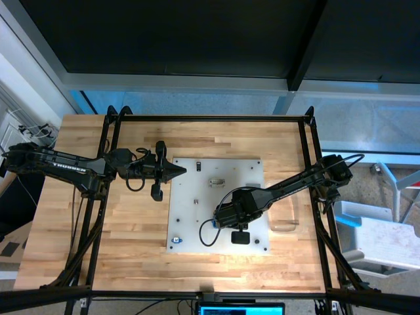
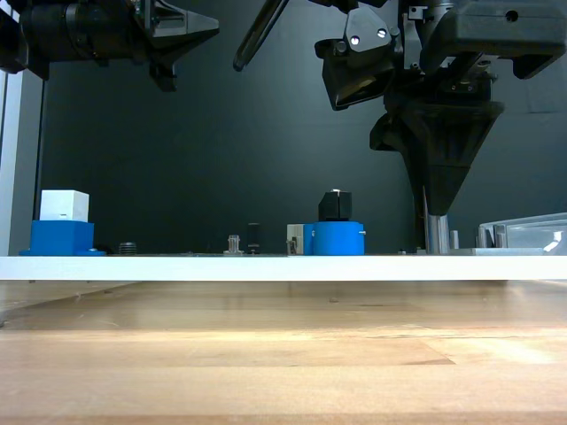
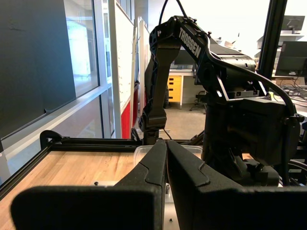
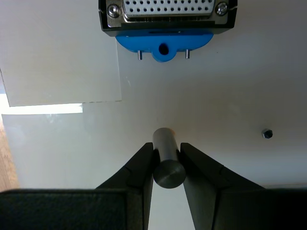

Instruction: Pick the 16mm cylinder and place it in the taskboard

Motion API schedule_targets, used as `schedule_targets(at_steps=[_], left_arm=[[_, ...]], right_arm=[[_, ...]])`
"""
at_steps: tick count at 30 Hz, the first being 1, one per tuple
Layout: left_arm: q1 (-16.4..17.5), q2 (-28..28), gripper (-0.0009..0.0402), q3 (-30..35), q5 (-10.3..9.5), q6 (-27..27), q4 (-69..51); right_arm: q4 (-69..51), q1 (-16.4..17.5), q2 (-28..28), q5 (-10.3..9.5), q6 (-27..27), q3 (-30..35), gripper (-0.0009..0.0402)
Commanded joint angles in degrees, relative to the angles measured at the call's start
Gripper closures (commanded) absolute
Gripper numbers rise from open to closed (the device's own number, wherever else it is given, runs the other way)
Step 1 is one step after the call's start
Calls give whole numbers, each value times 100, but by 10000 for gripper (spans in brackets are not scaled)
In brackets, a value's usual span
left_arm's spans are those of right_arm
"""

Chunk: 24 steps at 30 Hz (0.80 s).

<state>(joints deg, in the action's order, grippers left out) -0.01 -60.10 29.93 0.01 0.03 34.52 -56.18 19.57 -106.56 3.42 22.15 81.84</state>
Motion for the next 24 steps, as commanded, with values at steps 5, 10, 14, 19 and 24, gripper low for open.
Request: schedule_targets(at_steps=[5, 10, 14, 19, 24], left_arm=[[0, 0, 393, 2, -2, 0, 0], [0, 0, 393, 2, 0, 2, 0], [0, 0, 393, 2, -2, 0, 0], [2, 0, 393, 2, 0, 2, 0], [0, 0, 393, 2, 0, 0, 0]], right_arm=[[-4, 2, 4, 7, -2, 2, 368], [0, 2, 4, 22, 2, -20, 368], [13, 2, 4, 24, 9, -46, 368], [42, 4, 4, 61, 7, -79, 368], [61, 2, 4, 136, -11, -83, 368]])
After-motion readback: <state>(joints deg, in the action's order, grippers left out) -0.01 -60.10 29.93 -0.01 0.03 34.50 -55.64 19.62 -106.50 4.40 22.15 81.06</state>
